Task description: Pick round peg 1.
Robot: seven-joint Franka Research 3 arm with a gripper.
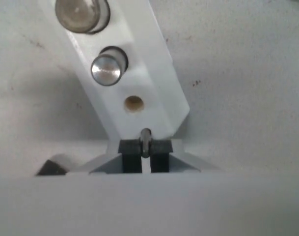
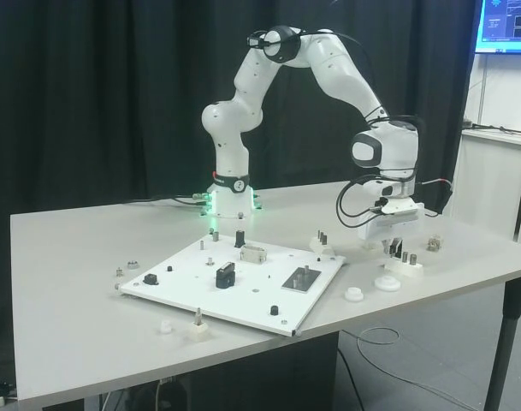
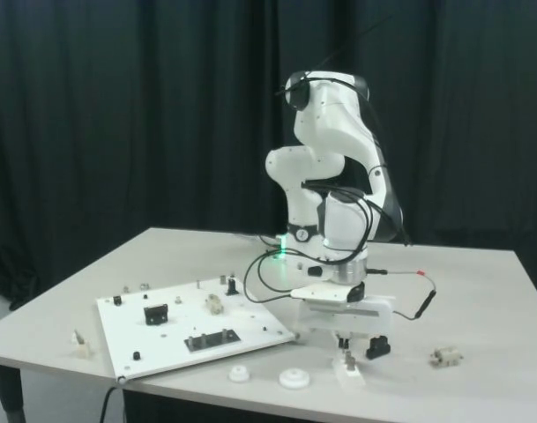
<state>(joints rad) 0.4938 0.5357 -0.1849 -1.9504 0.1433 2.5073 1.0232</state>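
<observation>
A white peg holder point(image 1: 139, 78) lies on the grey table, near its right front part in the first room view. It carries a large metal peg point(image 1: 82, 12), a medium metal peg point(image 1: 108, 68) and an empty hole point(image 1: 134, 103). At the holder's end stands round peg 1 point(image 1: 146, 136), thin and grey. My gripper point(image 1: 146, 150) reaches straight down over it, and its black pads point(image 1: 131, 156) press on the thin peg from both sides. The room views show the gripper point(image 2: 395, 248) point(image 3: 346, 346) low over the holder point(image 2: 404, 268) point(image 3: 350, 371).
The white assembly board point(image 2: 234, 287) point(image 3: 175, 330) with several small parts lies left of the gripper. Two white round discs point(image 2: 354, 294) point(image 2: 387, 282) rest near the table's front edge. A small metal part point(image 3: 444, 357) sits to the right of the holder.
</observation>
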